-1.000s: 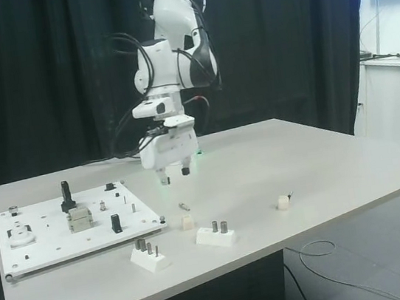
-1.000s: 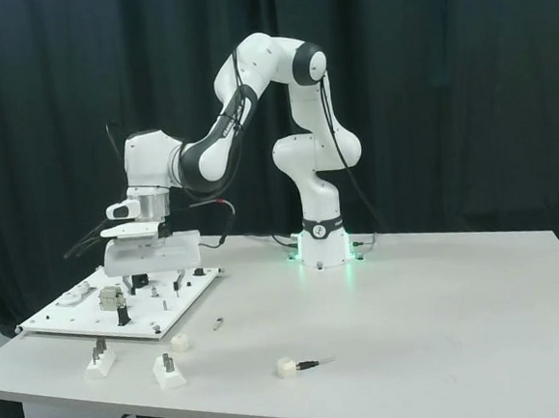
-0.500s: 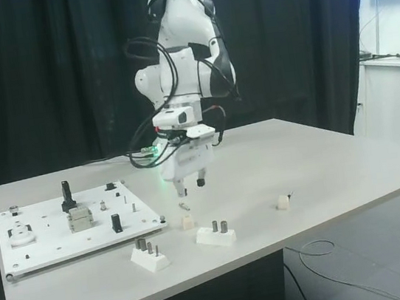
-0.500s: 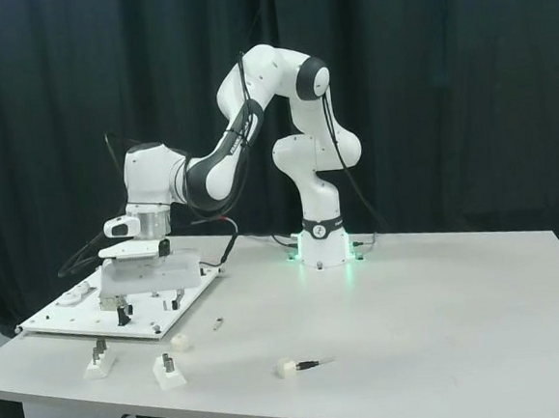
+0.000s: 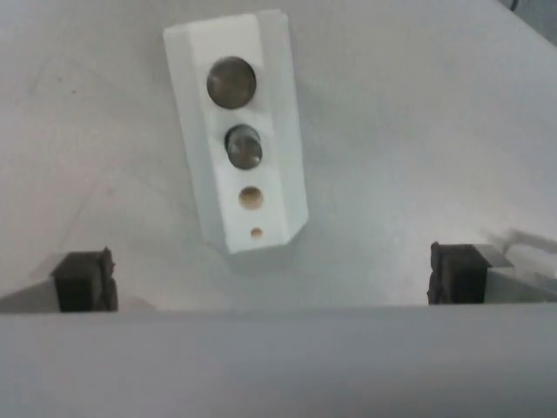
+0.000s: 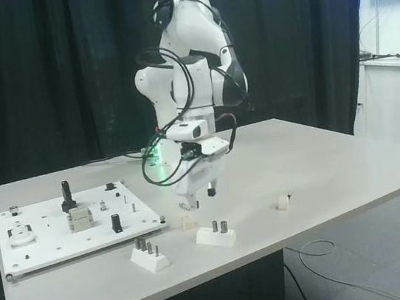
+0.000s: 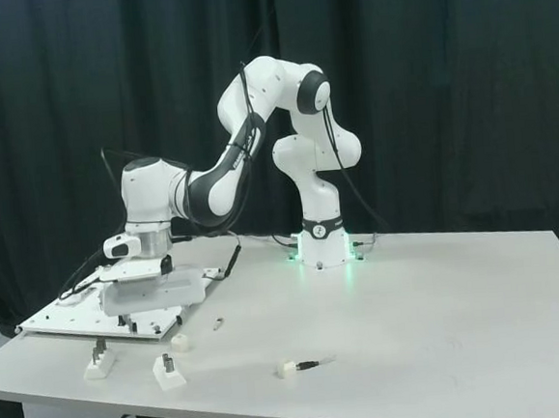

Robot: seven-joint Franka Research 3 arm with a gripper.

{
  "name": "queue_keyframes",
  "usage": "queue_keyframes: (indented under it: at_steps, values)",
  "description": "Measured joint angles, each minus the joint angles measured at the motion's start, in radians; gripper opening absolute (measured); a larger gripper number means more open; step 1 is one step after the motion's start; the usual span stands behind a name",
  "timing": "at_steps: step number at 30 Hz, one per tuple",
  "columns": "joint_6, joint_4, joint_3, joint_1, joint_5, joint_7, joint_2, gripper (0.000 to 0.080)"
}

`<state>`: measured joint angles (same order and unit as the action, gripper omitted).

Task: Pick round peg 3.

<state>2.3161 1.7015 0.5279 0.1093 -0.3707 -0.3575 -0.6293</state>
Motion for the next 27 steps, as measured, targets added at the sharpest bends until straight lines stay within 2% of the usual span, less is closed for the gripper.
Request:
queue_keyframes:
  at_steps: [27]
  values:
    - [-0.009, -0.116, -0.069, -0.06, 0.0, 0.0, -0.134, 0.08]
